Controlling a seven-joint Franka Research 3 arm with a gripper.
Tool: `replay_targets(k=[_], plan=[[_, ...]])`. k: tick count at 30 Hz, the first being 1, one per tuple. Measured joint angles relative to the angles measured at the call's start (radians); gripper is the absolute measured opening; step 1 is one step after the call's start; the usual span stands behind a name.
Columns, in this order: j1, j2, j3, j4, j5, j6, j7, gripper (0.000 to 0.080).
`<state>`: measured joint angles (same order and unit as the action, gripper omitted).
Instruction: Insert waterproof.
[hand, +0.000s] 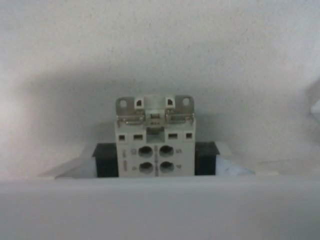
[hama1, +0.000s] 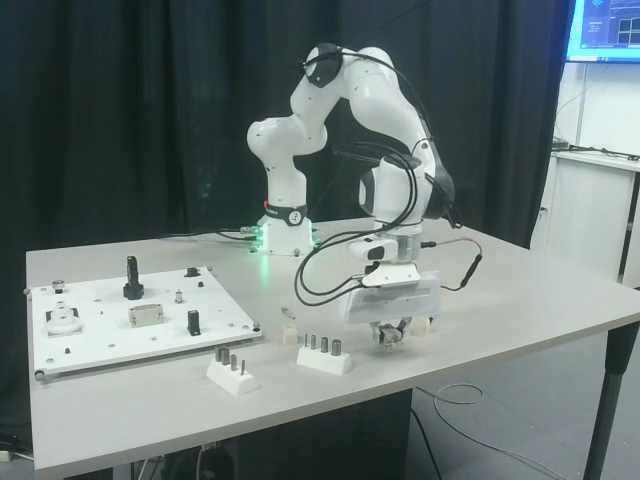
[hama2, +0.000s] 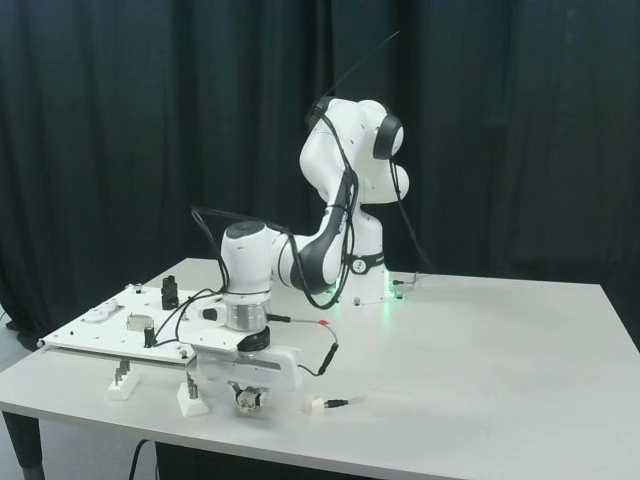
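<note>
The wrist view shows a white waterproof connector (hand: 155, 145) with several round holes in its face and metal clips on one end. It sits clamped between my two black finger pads (hand: 106, 160), so my gripper (hand: 155, 161) is shut on it. From the first room view, my gripper (hama1: 390, 335) hangs low over the grey table near its front edge, right of the peg holders. The white assembly board (hama1: 100, 340) lies far to the left and carries a grey metal socket block (hama1: 147, 315). In the second room view my gripper (hama2: 247, 398) is in front of the board (hama2: 95, 335).
Two white peg holders (hama1: 323, 352) (hama1: 232, 370) stand between my gripper and the board. A small white plug with a cable (hama2: 318, 404) lies beside my gripper. Black posts (hama1: 131, 280) rise from the board. The arm's base (hama1: 285, 235) is at the table's back.
</note>
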<state>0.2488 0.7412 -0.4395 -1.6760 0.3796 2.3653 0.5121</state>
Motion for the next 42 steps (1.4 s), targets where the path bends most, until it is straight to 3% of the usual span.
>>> replay_targets(k=[11,34,42], plan=[[-0.01,-0.001,0.0,0.038,-0.002,-0.058,0.0,0.0312],[-0.013,-0.001,0.0,0.046,-0.003,-0.06,0.0,0.0312],[-0.016,-0.002,0.0,0.052,-0.043,-0.058,-0.008,0.0312]])
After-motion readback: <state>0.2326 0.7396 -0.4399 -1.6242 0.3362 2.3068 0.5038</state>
